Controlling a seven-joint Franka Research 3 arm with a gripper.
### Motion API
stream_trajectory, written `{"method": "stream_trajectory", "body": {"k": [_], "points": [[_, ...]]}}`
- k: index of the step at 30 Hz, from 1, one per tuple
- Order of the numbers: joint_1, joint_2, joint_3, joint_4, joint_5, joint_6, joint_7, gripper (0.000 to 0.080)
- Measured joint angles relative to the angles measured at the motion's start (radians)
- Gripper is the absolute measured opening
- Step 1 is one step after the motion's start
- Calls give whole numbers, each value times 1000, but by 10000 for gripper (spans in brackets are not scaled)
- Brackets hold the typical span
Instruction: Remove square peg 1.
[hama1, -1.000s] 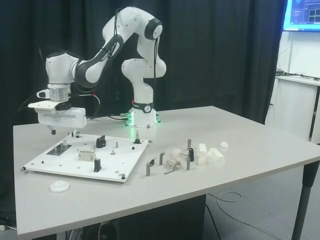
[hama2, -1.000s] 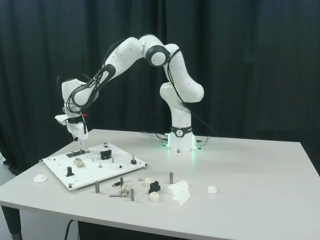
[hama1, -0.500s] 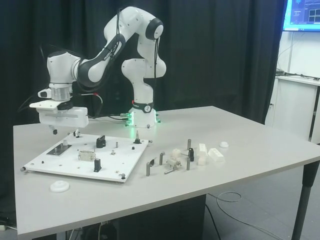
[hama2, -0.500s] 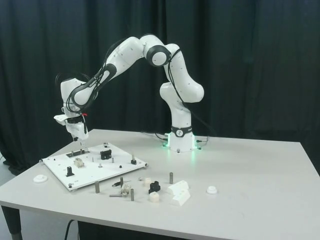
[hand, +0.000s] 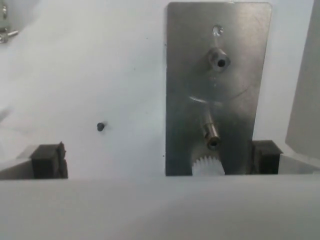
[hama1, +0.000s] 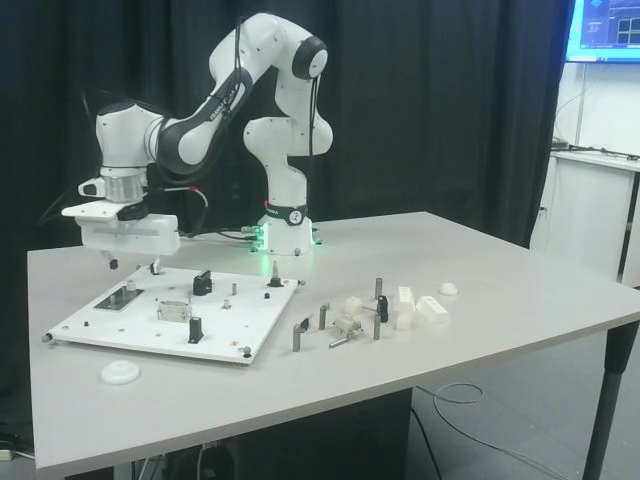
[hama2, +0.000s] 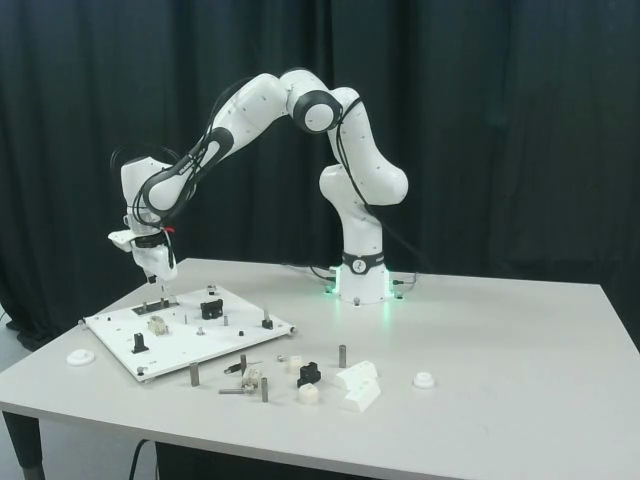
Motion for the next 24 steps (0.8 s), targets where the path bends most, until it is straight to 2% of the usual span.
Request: {"method": "stream_trajectory", "body": {"k": [5, 24], "points": [[0, 0, 0, 0, 10, 0, 99, 800], [0, -1, 5, 0, 15, 15, 88, 800]]}}
